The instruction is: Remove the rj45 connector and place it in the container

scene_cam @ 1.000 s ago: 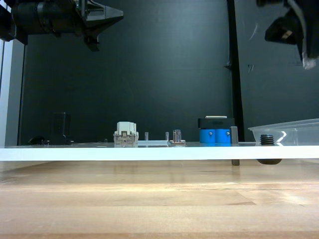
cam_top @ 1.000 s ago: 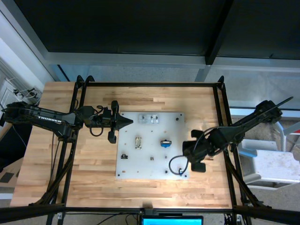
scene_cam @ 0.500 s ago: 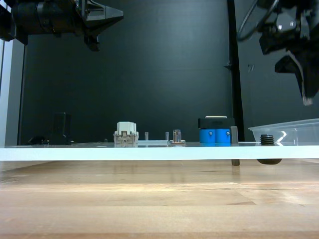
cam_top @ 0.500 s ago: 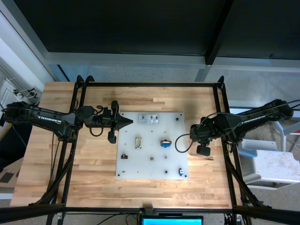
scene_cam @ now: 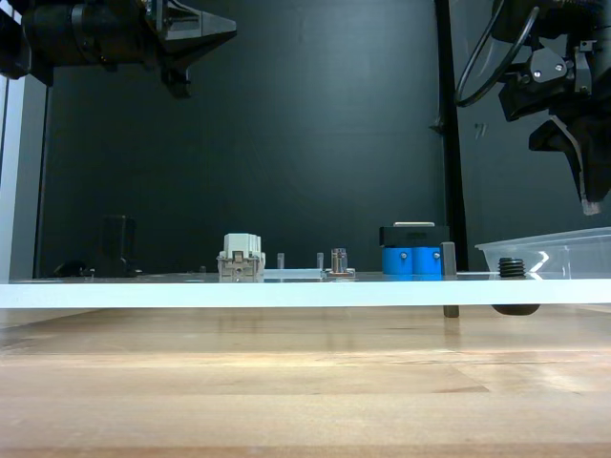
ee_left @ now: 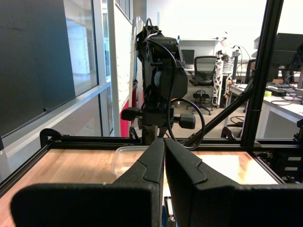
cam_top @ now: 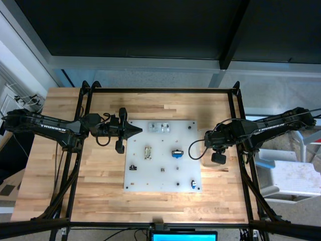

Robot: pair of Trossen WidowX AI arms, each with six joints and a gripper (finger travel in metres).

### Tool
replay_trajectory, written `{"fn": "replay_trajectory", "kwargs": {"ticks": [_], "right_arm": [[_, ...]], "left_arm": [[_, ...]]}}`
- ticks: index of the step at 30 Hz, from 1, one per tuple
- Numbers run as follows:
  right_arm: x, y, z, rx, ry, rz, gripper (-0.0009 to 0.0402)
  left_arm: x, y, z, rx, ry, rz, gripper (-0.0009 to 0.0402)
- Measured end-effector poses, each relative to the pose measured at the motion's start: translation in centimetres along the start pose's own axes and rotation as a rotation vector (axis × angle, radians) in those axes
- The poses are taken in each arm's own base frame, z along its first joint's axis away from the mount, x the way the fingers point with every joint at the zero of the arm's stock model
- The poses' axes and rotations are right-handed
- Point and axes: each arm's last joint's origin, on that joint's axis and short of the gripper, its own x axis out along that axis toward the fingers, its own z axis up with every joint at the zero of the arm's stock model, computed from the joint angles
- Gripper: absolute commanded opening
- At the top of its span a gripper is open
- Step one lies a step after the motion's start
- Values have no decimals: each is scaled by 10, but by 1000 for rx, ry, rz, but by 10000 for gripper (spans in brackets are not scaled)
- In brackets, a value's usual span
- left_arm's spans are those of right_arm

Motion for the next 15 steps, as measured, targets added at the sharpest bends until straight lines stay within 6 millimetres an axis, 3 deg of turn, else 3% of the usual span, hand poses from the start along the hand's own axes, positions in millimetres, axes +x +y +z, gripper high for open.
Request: {"fn": "replay_trajectory", "kwargs": {"ticks": [15], "right_arm": [[0,0,-1,33,11,15,194]], "left_arm": [[0,0,0,0,-1,0,1]]}}
